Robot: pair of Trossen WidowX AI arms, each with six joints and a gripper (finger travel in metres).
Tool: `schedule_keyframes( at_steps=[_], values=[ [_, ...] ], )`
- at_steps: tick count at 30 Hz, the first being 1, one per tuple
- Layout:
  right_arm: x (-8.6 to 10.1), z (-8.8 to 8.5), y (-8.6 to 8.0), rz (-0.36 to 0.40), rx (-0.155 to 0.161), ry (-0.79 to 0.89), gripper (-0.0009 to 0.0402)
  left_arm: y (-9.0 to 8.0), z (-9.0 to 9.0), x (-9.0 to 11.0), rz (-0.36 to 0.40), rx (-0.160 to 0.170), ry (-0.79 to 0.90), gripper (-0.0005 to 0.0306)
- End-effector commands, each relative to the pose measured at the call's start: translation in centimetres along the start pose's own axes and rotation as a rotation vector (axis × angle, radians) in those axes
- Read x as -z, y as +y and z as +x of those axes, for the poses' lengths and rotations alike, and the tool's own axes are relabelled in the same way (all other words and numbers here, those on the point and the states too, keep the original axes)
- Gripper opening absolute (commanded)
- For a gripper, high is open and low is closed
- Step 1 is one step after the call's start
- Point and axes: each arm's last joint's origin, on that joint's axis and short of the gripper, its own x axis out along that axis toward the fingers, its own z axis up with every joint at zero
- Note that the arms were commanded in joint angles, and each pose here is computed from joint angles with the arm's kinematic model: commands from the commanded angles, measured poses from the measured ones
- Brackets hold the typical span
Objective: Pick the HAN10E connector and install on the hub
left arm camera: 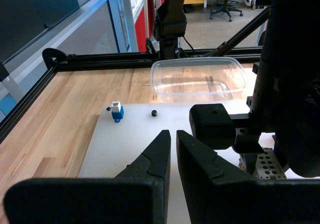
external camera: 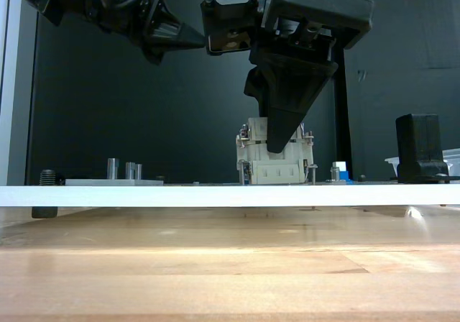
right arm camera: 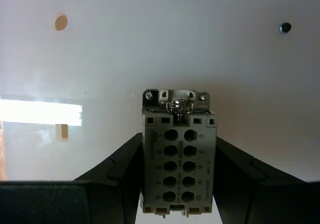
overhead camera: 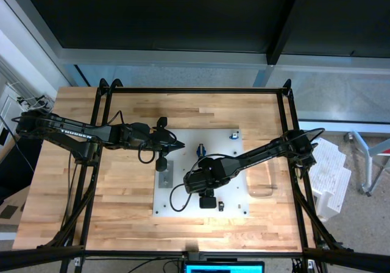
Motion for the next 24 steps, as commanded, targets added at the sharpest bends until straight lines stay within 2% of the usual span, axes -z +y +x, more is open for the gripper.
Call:
schedule_keyframes(
  at_steps=[1,12,14,19,24],
  values=[
    [0.4,1.1,0.0,0.0,0.001,0.011,0.0106,0.0,0.0,0.0,0.0,0.0,-0.001,0.0014],
    [0.1,0.6,0.1,-0.005,-0.003,0.002,0.0108,0.0,0.0,0.0,0.0,0.0,-0.001,0.0015],
    [0.0,0.5,0.1,-0.004,-0.011,0.0,0.0116,0.0,0.0,0.0,0.0,0.0,-0.001,0.0014],
    [-0.2,-0.1,0.1,-0.018,-0.018,-0.015,0.0162,0.0,0.0,0.0,0.0,0.0,-0.001,0.0015],
    [-0.3,-0.5,0.1,-0.027,-0.02,-0.026,0.0235,0.0,0.0,0.0,0.0,0.0,-0.001,0.0014]
  ],
)
